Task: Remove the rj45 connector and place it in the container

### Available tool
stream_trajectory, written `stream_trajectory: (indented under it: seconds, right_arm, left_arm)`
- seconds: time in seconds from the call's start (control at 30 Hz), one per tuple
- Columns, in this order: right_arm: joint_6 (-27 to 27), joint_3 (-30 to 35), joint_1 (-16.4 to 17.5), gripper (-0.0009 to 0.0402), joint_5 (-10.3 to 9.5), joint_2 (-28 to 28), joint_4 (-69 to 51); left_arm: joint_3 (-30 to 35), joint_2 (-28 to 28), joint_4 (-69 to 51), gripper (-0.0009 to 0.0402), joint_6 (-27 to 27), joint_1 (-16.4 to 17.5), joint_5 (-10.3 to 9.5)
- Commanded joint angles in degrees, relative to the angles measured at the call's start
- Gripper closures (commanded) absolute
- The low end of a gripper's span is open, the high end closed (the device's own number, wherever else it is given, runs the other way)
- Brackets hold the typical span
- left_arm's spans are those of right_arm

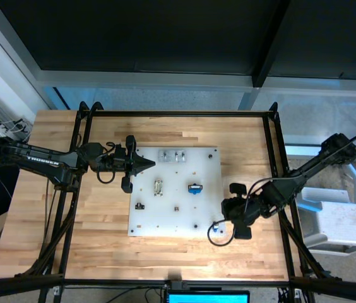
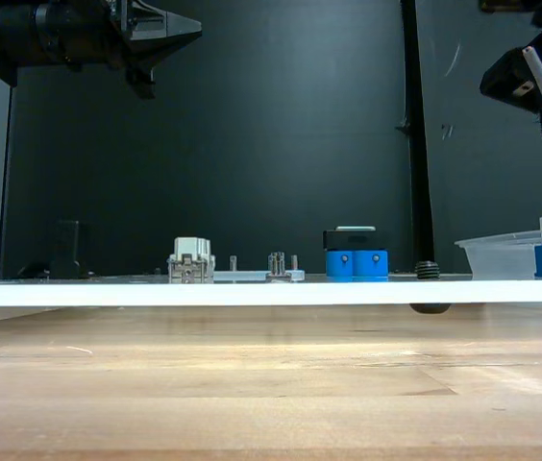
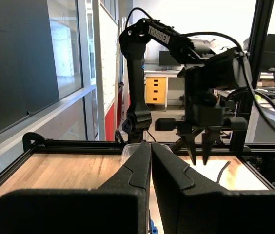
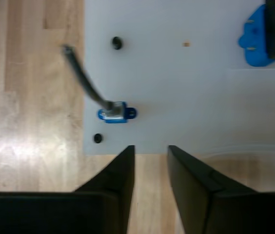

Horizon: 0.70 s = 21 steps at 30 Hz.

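The rj45 connector (image 4: 112,112) is plugged into a small blue socket near the corner of the white board (image 4: 186,97). Its cable (image 4: 81,73) runs off over the board's edge. From above, the plug (image 1: 216,224) sits at the board's near right corner with its black cable looped on the wood. My right gripper (image 4: 149,152) hovers open and empty just beside the plug, above the board's edge (image 1: 231,213). The see-through container (image 2: 498,257) lies by the board's right side, under that gripper. My left gripper (image 1: 150,163) is shut and raised over the board's left edge.
On the board (image 1: 175,208) stand a larger blue connector (image 1: 195,189), a pale grey connector (image 1: 159,188) and a metal fixture (image 1: 173,155). A black frame (image 1: 178,113) rings the wooden table. A screen (image 1: 207,297) sits at the near edge.
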Motion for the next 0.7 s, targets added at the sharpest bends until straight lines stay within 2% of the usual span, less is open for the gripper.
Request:
stream_trajectory:
  seconds: [0.03, 0.17, 0.3, 0.7]
  right_arm:
    - [0.7, 0.6, 0.2, 0.0239, 0.17, 1.4, 1.0]
    - [0.7, 1.1, 0.9, 0.0187, 0.15, 3.3, 3.0]
    - [1.0, 1.4, 1.3, 0.0155, 0.2, 4.8, 4.9]
    - [2.1, 1.4, 1.9, 0.0151, 0.46, 6.9, 7.4]
  left_arm:
    - [0.0, 0.0, 0.0, 0.0393, 0.0, 0.0, 0.02]
    - [0.0, 0.0, 0.0, 0.0393, 0.0, 0.0, 0.02]
    - [0.0, 0.0, 0.0, 0.0393, 0.0, 0.0, 0.02]
    - [0.0, 0.0, 0.0, 0.0393, 0.0, 0.0, 0.02]
